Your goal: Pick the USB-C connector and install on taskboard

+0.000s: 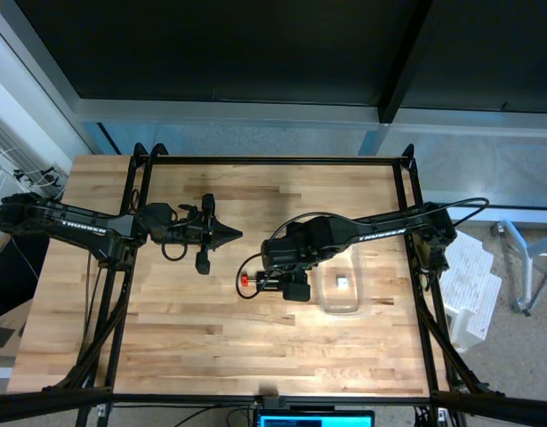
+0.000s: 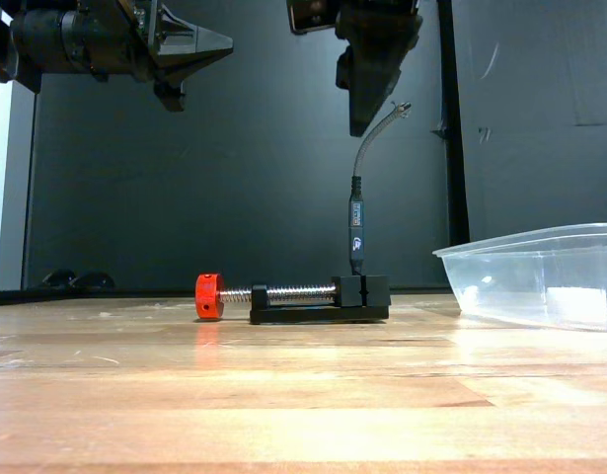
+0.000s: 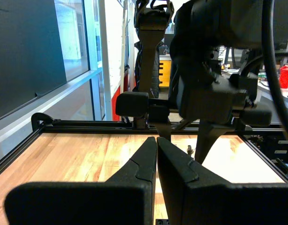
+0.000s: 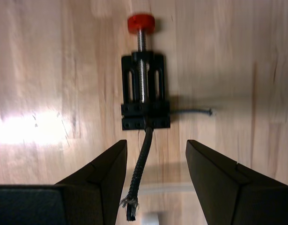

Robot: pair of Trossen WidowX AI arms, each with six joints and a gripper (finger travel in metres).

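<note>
**Connector upright in the taskboard, right claw spread above it**

You'll find the USB-C connector (image 2: 355, 229) standing upright in the end of the taskboard (image 2: 318, 302) opposite the orange knob (image 2: 210, 296). Its short braided cable stub curves up to a frayed tip. The taskboard lies flat on the wooden surface (image 2: 283, 395), with its screw and knob pointing toward the left arm's side.

Your right claw (image 4: 156, 145) hangs over the connector with its fingers apart and holding nothing. In the right wrist view the cable stub rises between the two fingers. In the low view the frayed tip sits about level with the fingertips, just beside them.

A clear plastic tray (image 2: 520, 272) rests on the surface near the taskboard, on the right arm's side, with a small white piece (image 1: 342, 281) inside it.

Your left claw (image 3: 156, 139) is held high above the surface, well apart from the taskboard. Its fingers are pressed together and hold nothing.
</note>
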